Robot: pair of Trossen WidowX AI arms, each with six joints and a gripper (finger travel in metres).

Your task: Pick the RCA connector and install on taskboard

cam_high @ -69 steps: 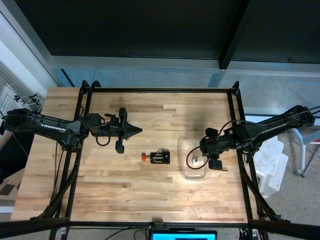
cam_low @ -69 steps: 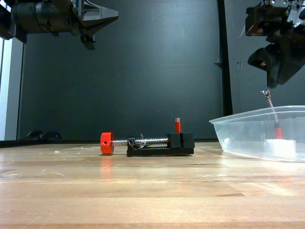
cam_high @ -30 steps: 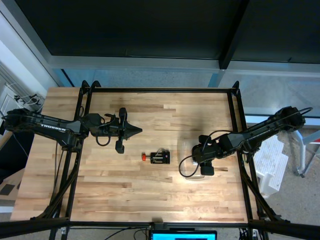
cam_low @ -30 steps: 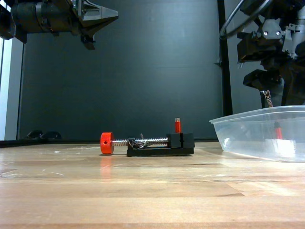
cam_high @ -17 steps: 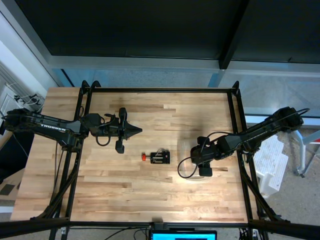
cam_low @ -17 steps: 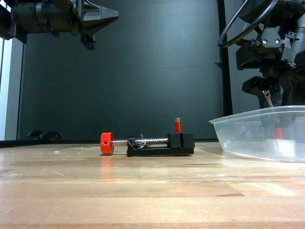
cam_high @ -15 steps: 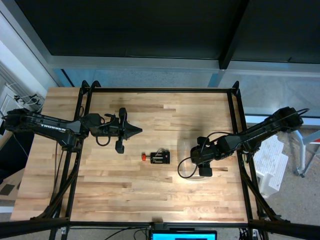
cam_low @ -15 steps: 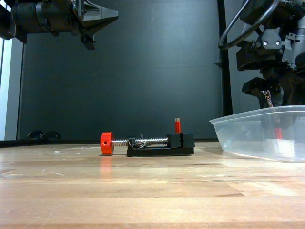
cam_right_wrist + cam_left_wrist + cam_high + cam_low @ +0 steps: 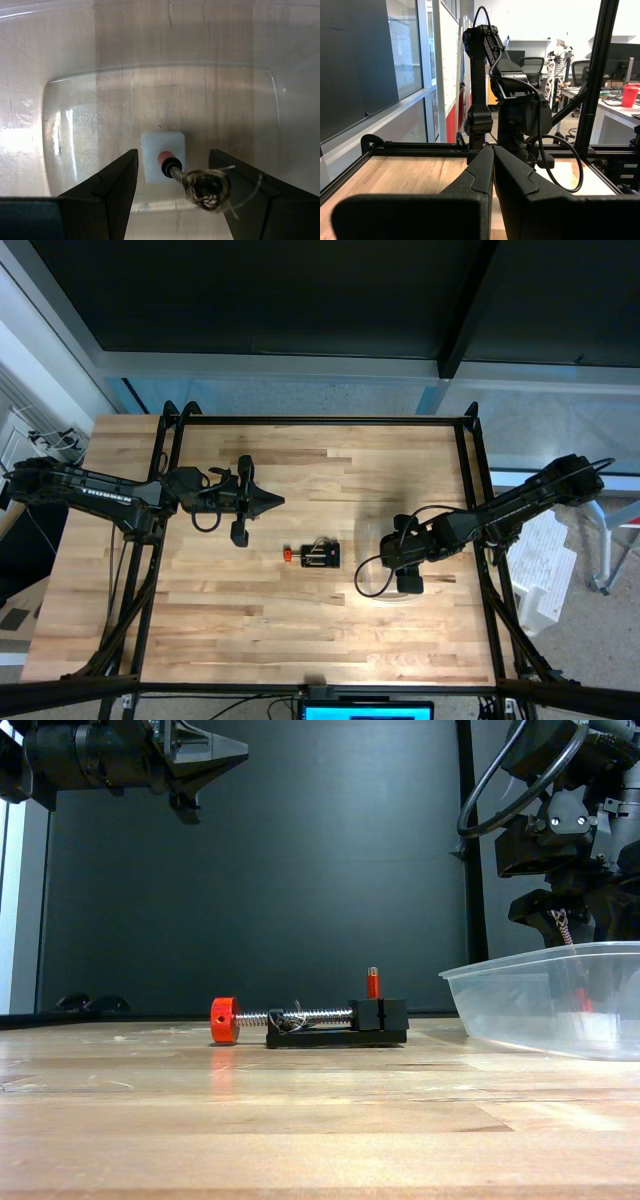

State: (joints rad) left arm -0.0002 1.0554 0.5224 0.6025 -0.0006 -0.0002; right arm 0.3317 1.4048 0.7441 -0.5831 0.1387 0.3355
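Lower than two seconds ago, our right gripper [image 9: 173, 153] is hanging released astride the RCA connector [image 9: 168, 162], which is standing in a foam block [image 9: 152, 150] inside the clear tray [image 9: 500, 996]. We are holding our left gripper [image 9: 272, 502] clenched, high, left of the taskboard [image 9: 320, 556] on the surface [image 9: 250, 620].

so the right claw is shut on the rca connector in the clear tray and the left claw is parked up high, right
No: the right wrist view shows the right claw open, fingers either side of the RCA connector, not touching it. The connector is in the clear tray, and the left claw is parked up high, shut.
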